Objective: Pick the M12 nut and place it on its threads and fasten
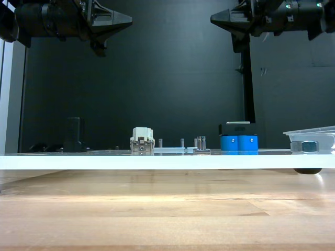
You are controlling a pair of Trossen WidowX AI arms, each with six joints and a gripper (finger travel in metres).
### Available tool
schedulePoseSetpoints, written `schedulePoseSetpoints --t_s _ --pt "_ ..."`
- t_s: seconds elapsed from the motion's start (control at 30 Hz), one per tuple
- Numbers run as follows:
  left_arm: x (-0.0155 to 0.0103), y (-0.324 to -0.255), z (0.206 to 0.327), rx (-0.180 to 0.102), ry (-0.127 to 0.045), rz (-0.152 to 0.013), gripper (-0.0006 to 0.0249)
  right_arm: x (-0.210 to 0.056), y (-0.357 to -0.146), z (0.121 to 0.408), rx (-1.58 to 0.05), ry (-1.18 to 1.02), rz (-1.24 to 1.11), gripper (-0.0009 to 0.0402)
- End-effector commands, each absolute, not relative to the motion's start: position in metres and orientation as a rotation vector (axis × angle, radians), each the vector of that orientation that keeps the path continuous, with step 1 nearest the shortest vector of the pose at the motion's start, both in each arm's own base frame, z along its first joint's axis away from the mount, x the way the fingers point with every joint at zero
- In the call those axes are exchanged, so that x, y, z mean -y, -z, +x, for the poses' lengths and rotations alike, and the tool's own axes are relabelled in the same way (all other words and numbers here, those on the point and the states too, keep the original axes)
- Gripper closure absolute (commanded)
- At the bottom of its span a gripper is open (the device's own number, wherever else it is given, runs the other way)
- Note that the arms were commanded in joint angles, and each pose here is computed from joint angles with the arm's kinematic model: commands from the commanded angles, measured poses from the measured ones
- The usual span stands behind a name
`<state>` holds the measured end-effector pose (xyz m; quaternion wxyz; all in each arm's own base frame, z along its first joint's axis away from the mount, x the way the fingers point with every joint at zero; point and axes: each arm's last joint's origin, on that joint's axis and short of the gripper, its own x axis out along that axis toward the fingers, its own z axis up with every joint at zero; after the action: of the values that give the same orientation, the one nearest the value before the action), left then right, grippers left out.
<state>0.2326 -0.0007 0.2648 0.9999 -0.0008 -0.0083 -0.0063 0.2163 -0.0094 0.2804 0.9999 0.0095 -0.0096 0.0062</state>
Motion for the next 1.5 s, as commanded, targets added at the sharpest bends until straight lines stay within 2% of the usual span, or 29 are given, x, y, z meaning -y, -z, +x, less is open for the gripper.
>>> schedulePoseSetpoints --t_s 0.03,1.5 --pt "0.0006 -0.2648 0.2326 0.017 0.012 -0.002 0.0243 0.0090 -0.2751 0.2150 0.027 0.004 0.020 0.0394" --pt "0.0006 -0.2648 0.2326 0.017 0.012 -0.002 0.0243 0.0090 -0.2715 0.2146 0.016 0.003 0.018 0.0393"
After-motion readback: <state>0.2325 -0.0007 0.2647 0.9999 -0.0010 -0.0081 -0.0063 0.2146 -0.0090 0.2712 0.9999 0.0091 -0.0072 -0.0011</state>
